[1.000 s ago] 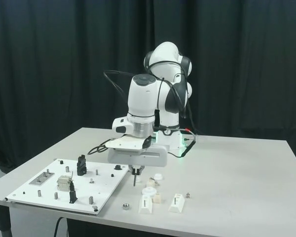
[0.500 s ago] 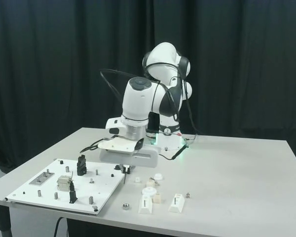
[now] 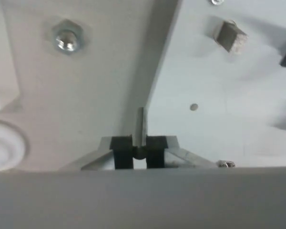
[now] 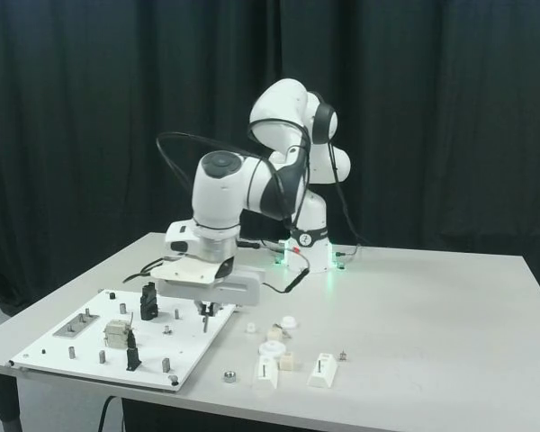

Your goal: Insert round peg 2.

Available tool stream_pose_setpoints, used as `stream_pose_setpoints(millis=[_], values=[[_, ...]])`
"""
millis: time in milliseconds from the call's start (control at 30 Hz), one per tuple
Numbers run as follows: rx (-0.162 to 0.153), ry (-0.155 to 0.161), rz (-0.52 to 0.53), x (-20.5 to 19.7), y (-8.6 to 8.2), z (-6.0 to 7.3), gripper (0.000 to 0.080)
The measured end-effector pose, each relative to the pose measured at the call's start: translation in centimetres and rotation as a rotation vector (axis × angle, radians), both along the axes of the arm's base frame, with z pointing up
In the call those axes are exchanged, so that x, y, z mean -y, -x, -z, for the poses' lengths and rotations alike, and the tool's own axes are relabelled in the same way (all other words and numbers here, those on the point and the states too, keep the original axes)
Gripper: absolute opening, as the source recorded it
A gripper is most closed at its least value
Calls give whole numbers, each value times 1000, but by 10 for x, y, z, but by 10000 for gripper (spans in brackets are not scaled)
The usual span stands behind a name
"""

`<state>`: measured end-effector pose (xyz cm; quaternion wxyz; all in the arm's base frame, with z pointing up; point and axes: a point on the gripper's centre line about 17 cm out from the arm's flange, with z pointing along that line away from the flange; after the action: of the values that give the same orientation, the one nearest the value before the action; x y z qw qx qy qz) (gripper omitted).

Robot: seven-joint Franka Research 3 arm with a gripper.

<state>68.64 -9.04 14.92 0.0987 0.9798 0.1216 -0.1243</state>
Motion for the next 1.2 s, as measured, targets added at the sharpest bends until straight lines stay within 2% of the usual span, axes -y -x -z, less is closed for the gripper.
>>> stream_pose_setpoints(millis=[233,633,1200], values=[[-17,-18,9,20,7,6,53],[-33,-28,24,48,17,11,53],[-82,-45,46,71,42,32,53]])
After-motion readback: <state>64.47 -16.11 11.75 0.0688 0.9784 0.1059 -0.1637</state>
